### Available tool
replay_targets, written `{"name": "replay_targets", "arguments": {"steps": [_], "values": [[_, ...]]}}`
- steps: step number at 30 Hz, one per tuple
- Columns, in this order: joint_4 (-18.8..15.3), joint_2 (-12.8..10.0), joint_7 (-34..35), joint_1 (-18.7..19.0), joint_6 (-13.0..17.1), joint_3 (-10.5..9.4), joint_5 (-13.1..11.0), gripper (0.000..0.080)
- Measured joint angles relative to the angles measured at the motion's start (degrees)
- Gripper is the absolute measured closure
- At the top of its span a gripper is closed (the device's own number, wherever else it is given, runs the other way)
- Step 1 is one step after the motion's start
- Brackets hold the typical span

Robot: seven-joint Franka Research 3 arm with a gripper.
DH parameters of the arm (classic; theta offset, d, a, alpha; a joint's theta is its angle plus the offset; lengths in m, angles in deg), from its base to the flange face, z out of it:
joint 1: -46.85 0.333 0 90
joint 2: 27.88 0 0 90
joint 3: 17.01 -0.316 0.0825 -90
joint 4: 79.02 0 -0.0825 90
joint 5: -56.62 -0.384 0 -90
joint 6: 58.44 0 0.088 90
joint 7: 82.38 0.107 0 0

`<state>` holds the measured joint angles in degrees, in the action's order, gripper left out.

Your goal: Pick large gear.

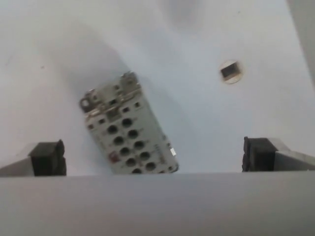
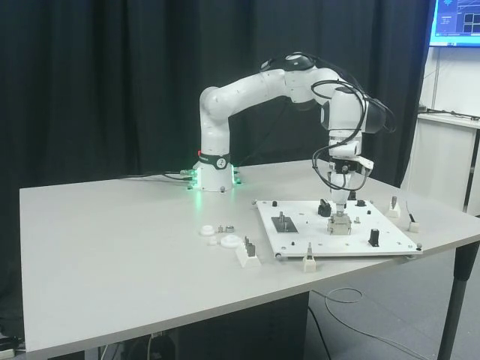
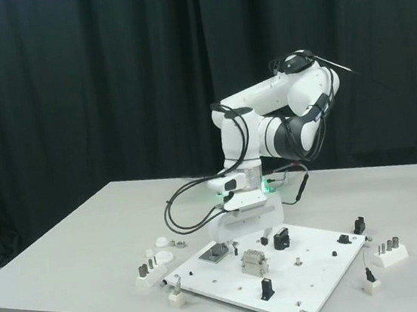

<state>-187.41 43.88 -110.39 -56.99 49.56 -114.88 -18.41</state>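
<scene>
The large gear (image 2: 231, 241) lies untouched on the grey bench (image 2: 112, 232), well apart from the tool (image 1: 152, 156) (wide open, empty, hanging over the white board (image 2: 390, 238)), so picking is not begun.

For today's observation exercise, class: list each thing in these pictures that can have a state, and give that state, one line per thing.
gripper: open, holding nothing, above the board.
multi-pin connector block: lying on the white board, ungripped.
white board: flat on the grey table.
white gears: resting on the grey table, beside the board, untouched.
base lights: lit green.
</scene>
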Motion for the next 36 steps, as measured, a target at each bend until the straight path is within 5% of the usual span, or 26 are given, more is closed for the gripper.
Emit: {"name": "replay_targets", "arguments": {"steps": [9,36], "values": [[-0.2,0.0,0.7,0.8,-2.2,0.68,1.4,0.0003],[-1.1,-0.1,1.0,1.4,-2.9,1.84,1.7,0.0003]]}}
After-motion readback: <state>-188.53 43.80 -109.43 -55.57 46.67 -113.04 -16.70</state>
